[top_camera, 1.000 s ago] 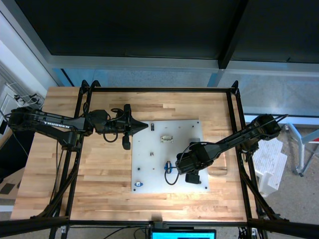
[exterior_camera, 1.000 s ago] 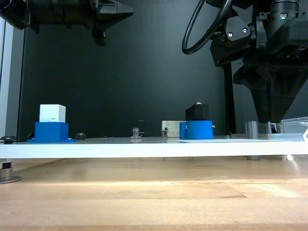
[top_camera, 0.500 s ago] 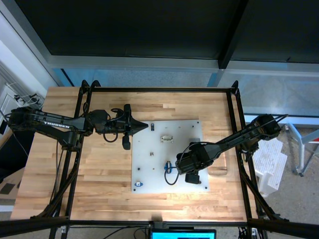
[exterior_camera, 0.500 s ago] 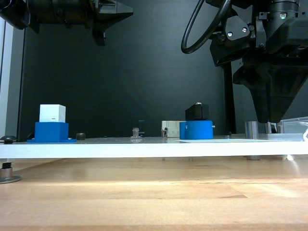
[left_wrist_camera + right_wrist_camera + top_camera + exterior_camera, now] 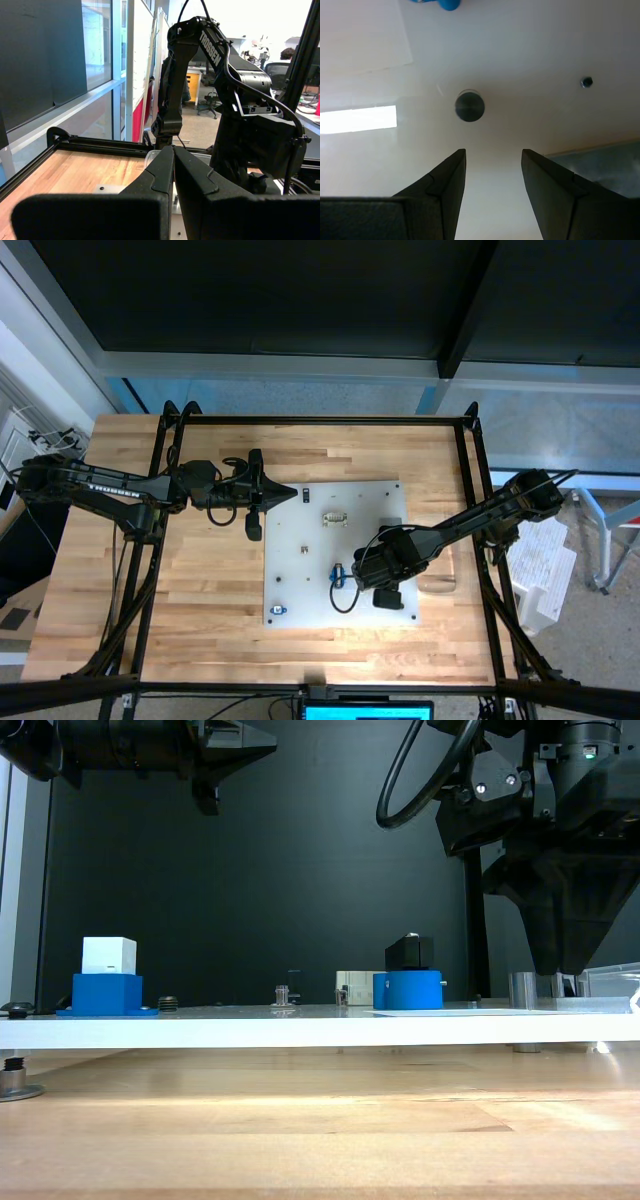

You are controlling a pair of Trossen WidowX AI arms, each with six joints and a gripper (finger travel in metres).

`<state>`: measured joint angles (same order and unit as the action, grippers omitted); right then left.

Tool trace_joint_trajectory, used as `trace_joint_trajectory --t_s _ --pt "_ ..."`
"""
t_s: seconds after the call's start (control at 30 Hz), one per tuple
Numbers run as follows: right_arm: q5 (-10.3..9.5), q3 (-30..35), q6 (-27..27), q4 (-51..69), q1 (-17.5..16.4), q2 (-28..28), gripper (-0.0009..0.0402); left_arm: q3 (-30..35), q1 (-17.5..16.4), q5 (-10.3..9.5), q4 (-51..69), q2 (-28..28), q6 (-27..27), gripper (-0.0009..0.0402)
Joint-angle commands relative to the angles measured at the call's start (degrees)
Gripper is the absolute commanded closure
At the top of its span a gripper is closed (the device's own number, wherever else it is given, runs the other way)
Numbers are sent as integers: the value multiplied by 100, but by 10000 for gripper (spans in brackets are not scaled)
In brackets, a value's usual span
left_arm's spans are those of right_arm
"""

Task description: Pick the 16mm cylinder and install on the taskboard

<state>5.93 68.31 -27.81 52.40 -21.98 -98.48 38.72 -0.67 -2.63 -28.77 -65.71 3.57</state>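
Note:
The 16mm cylinder (image 5: 469,105) shows as a small round grey face standing on end on the white taskboard (image 5: 530,45), just ahead of my right gripper (image 5: 490,152), whose fingers are open and hold nothing. In the low view the silver cylinder (image 5: 523,989) stands upright on the taskboard (image 5: 300,1025), close to the left of the right gripper (image 5: 559,978), which points straight down. From above, the right gripper (image 5: 384,575) hides the cylinder over the taskboard (image 5: 300,580). My left gripper (image 5: 289,492) hangs shut above the board's far left corner, with its shut fingers (image 5: 167,160) holding nothing.
On the board are a blue base with a white cube (image 5: 108,980), a blue round fitting (image 5: 412,988), a beige connector (image 5: 334,517) and a small screw hole (image 5: 586,81). A clear plastic tray (image 5: 612,985) lies to the right. A black frame rail (image 5: 470,490) borders the table.

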Motion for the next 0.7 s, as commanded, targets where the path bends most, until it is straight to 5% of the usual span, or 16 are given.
trace_joint_trajectory --t_s 0.03,0.43,0.7 --pt "-70 57 238 -2 4 17 251 0 -2 0 -2 0 0 393" --pt "-149 55 627 -66 59 177 277 0 0 0 0 0 0 393" --pt "-131 55 1058 -391 474 929 345 0 -2 0 0 0 0 393"
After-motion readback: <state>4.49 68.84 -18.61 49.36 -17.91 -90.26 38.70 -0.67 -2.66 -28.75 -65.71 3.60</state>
